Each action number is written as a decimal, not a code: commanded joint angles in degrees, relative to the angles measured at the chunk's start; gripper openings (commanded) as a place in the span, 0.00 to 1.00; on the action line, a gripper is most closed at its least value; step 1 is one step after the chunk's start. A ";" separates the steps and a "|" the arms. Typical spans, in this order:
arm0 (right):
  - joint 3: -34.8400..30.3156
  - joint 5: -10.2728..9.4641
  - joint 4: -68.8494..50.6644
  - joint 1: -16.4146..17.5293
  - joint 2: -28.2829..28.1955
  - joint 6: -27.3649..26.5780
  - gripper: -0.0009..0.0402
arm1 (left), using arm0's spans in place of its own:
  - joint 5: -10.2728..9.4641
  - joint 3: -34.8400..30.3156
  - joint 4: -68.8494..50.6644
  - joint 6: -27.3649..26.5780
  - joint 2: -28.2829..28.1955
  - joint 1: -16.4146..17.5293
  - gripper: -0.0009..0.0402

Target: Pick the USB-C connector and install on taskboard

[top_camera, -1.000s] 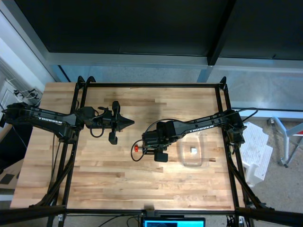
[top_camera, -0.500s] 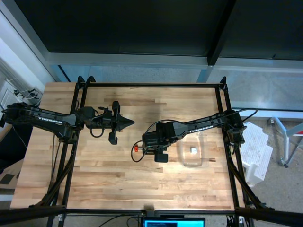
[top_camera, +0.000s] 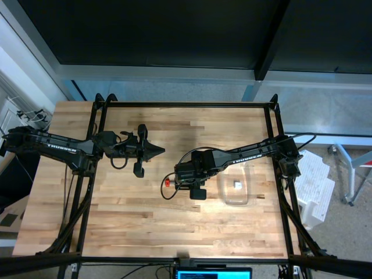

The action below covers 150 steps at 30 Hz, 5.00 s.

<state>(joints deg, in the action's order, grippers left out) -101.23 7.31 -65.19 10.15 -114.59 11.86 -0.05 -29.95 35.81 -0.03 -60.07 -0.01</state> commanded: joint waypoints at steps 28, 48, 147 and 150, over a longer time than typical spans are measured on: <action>2.27 -0.83 2.29 0.00 0.00 -1.07 0.02 | 0.02 0.00 0.02 0.00 -0.02 0.00 0.02; 4.79 -0.33 4.59 -0.04 0.04 -3.39 0.02 | 0.02 0.00 0.02 0.00 -0.02 0.00 0.02; 63.47 -7.52 94.01 -13.51 52.37 -11.43 0.02 | 0.02 0.00 0.00 0.00 -0.02 0.00 0.02; 64.57 -6.88 94.42 -13.49 52.70 -10.60 0.02 | 0.02 0.00 0.02 0.00 -0.02 0.02 0.02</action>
<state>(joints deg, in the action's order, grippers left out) -37.10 0.30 29.32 -3.38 -61.84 1.17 -0.05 -29.93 35.81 -0.03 -60.10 -0.01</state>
